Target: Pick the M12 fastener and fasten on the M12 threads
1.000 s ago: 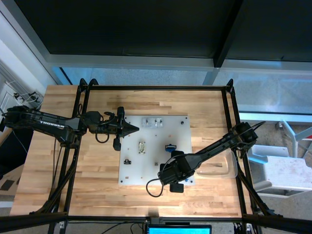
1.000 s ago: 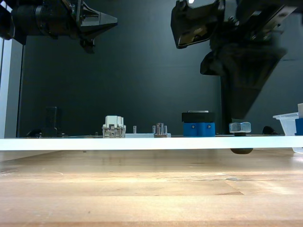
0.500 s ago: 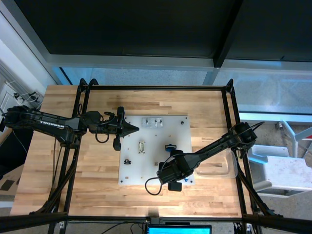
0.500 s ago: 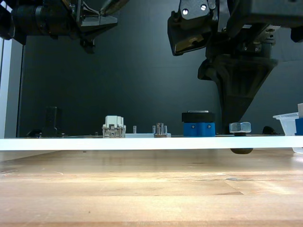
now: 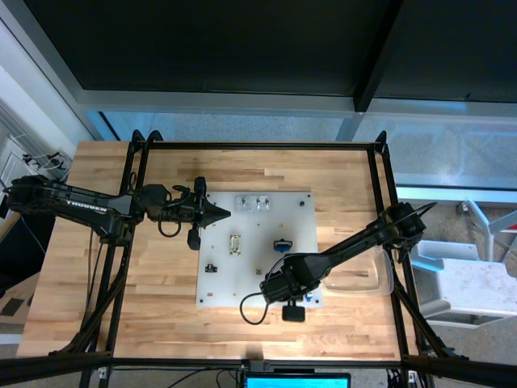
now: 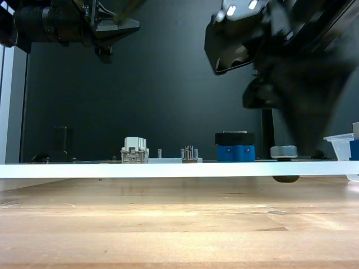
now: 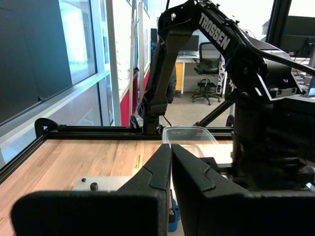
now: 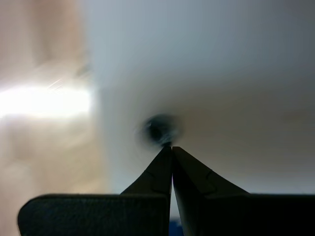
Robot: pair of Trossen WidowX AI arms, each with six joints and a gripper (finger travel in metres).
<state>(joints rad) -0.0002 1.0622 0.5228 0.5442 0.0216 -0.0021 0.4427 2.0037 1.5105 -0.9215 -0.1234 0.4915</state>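
The small silver M12 nut (image 6: 283, 151) sits on its stud near the white board's (image 5: 222, 283) near right edge, its outline smeared. My right gripper (image 6: 300, 147) hangs just above and to the right of it, blurred by motion. In the high view this gripper (image 5: 300, 293) covers the nut and stud. The right wrist view shows the right gripper (image 8: 171, 146) shut, with a blurred dark round spot (image 8: 160, 130) just beyond its tips. I cannot tell whether that spot is the nut. My left gripper (image 5: 220, 212) is shut and held high at the board's far left edge.
A clear tray (image 5: 363, 279) lies right of the board and looks empty from above. On the board stand a blue block with a black cap (image 6: 235, 147), a beige connector (image 6: 134, 151) and a small silver post (image 6: 189, 153). Black frame rails border the table.
The right gripper has swung rightward over the nut and is now motion-blurred. The nut's sharp hexagonal outline has turned smooth and smeared. The left arm has not moved.
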